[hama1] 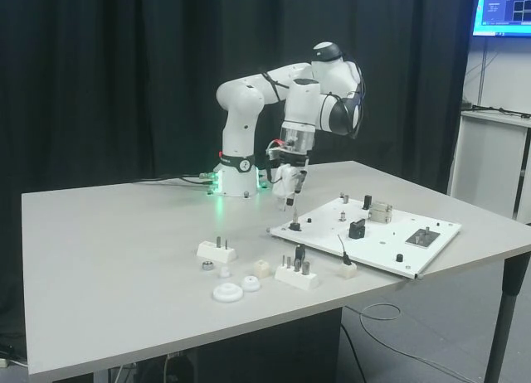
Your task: Pick USB.
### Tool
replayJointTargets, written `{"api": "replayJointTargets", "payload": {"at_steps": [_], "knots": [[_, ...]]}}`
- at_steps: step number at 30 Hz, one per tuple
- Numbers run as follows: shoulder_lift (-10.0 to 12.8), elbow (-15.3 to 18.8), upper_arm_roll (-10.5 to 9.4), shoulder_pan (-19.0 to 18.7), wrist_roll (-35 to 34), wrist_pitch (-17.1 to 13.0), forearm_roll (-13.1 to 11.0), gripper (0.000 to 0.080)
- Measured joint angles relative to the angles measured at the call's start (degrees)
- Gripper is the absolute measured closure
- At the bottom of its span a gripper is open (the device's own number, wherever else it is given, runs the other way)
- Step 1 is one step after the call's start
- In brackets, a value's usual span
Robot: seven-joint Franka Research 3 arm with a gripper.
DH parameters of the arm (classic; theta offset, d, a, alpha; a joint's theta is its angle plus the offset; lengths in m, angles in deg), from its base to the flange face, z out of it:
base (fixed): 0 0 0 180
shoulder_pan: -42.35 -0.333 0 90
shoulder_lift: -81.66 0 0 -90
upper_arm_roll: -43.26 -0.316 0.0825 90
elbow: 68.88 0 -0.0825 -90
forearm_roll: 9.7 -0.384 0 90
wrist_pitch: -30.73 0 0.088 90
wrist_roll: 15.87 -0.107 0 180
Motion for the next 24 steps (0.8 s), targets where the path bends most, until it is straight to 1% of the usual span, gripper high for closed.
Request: {"api": "replayJointTargets", "payload": {"at_steps": [12, 24], "knots": [[-0.14, -0.16, 0.81, 0.75, 8.93, -2.12, 1.58, 0.0003], [-0.34, -1.44, 1.22, 3.03, 22.39, -2.77, 1.65, 0.0003]]}}
